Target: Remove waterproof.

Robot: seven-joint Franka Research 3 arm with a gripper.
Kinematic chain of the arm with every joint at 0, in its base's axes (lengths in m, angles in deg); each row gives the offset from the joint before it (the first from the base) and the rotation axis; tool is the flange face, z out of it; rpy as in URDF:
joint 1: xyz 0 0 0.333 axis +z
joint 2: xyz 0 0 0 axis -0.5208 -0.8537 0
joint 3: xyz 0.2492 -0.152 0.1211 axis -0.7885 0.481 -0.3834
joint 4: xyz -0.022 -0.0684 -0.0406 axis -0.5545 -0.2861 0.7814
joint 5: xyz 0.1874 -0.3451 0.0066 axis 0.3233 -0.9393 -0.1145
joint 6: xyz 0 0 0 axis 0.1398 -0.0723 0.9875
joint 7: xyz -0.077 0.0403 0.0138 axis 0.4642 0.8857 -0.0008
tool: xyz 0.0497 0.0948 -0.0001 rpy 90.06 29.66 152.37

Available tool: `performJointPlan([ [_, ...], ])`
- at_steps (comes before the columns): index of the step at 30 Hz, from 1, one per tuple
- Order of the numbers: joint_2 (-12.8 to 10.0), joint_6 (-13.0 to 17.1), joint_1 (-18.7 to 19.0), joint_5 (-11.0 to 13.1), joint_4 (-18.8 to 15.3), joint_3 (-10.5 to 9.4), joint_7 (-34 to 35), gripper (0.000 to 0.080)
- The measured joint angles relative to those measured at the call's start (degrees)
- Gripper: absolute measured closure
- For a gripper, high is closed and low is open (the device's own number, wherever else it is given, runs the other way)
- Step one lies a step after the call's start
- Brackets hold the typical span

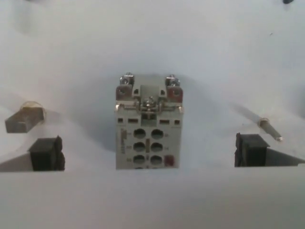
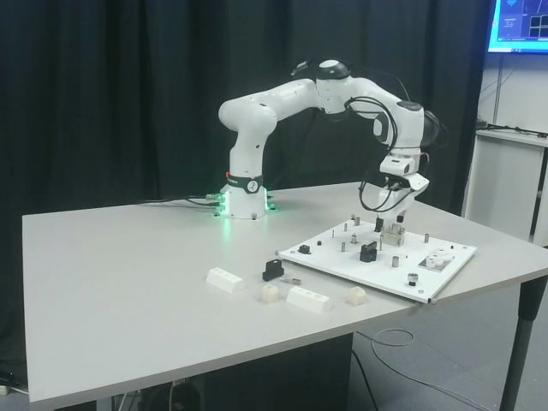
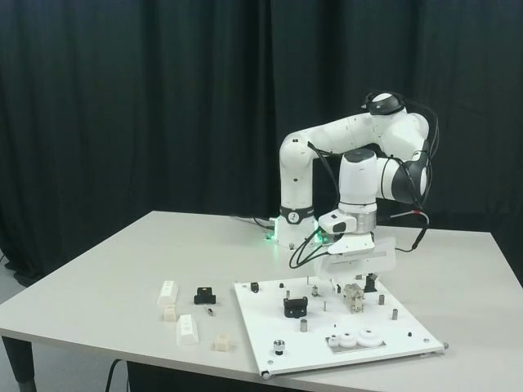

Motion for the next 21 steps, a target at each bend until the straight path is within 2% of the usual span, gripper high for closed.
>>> performJointPlan([
  [9,0.01,0.32,0.25,-0.02,-0.13,-1.3,0.25,0.0003],
  [18,0.01,1.09,0.63,-0.17,-0.38,-1.79,1.13,0.0003],
  [19,0.01,1.13,0.67,-0.23,-0.42,-1.81,1.14,0.0146],
  [21,0.01,1.2,0.75,-0.33,-0.54,-1.81,1.14,0.0146],
])
